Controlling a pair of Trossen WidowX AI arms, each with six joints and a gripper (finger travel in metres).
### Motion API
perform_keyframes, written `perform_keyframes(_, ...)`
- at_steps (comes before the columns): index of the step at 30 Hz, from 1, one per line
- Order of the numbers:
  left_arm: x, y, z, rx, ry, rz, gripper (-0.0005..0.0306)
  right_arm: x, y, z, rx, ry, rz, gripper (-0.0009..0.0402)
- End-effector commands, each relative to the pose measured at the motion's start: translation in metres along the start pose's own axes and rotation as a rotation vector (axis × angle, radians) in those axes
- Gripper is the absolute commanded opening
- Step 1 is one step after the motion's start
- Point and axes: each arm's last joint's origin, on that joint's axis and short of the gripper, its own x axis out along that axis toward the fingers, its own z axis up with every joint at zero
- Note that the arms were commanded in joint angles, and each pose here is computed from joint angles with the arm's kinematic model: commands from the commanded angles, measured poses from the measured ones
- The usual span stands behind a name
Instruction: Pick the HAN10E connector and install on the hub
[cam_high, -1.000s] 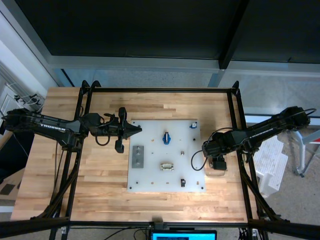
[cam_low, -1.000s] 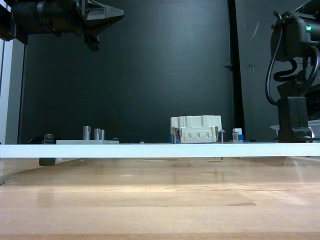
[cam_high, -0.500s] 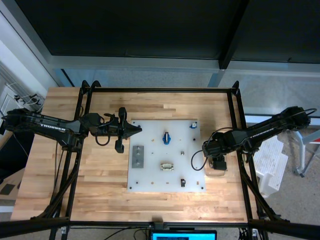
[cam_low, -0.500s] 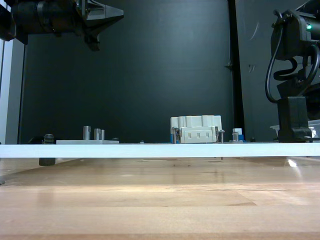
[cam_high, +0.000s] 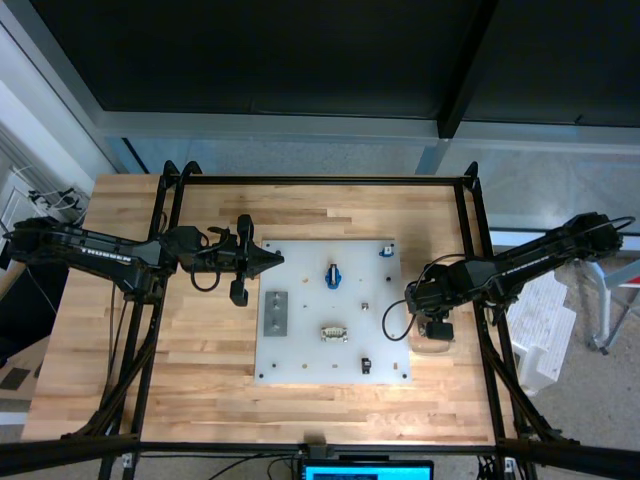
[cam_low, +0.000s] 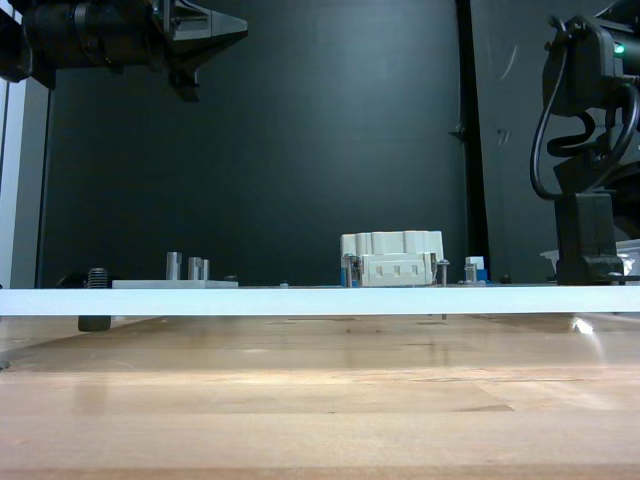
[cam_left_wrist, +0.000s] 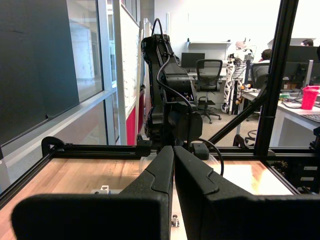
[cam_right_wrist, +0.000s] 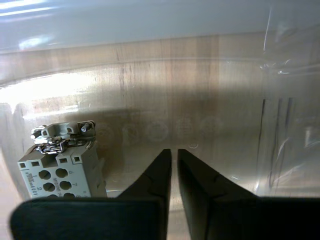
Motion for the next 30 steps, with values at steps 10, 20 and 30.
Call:
perform_keyframes(10,0.000,0.000,0.000,0.000,0.000,0.000,0.0000,-0.001,0.000,0.000,0.001,-0.005,0.001,0.0008)
perform_keyframes(20,0.000,0.000,0.000,0.000,0.000,0.000,0.0000,-0.015,0.000,0.001,0.000,-0.004,0.001,0.0001)
perform_keyframes(30,0.000,0.000,0.000,0.000,0.000,0.000,0.0000,-0.056,-0.001,0.005,0.001,-0.072,0.023,0.0000)
